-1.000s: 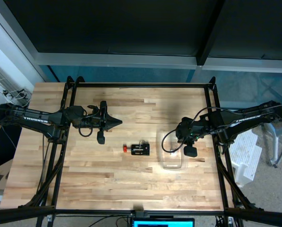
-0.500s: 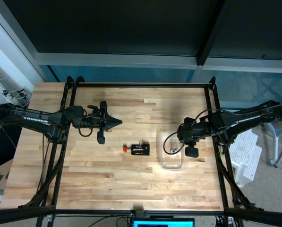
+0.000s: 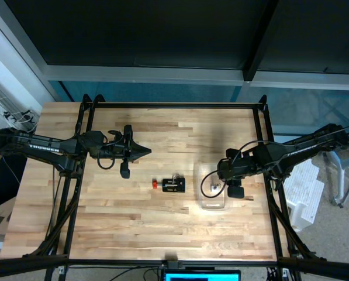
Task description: Pick the rca connector and install on the hub
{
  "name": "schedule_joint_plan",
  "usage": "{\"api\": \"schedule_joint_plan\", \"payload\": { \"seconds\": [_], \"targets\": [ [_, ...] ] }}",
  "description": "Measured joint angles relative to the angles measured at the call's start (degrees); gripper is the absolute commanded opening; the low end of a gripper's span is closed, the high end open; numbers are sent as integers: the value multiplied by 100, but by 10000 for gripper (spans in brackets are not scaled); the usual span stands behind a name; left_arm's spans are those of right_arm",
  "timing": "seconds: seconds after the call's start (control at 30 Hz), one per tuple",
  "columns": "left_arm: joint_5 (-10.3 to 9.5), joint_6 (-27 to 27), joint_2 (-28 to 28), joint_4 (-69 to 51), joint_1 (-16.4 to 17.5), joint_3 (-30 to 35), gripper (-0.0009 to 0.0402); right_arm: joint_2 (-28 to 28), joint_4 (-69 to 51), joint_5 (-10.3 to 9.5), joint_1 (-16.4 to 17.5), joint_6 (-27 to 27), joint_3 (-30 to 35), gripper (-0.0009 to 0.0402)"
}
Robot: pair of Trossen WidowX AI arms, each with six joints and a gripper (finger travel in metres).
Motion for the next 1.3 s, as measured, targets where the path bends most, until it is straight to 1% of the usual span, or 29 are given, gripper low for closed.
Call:
{"api": "schedule_joint_plan", "payload": {
  "seconds": [0.27,0.8,1.3],
  "targets": [
    [2,0,-2,2,0,2,0,330,149,-9,24,-13,0,156],
    [0,-2,0,2,0,0,0,1064,463,-39,68,7,-2,155],
    [2,-2,0,2,0,2,0,1580,743,-76,192,9,-4,155]
  ]
}}
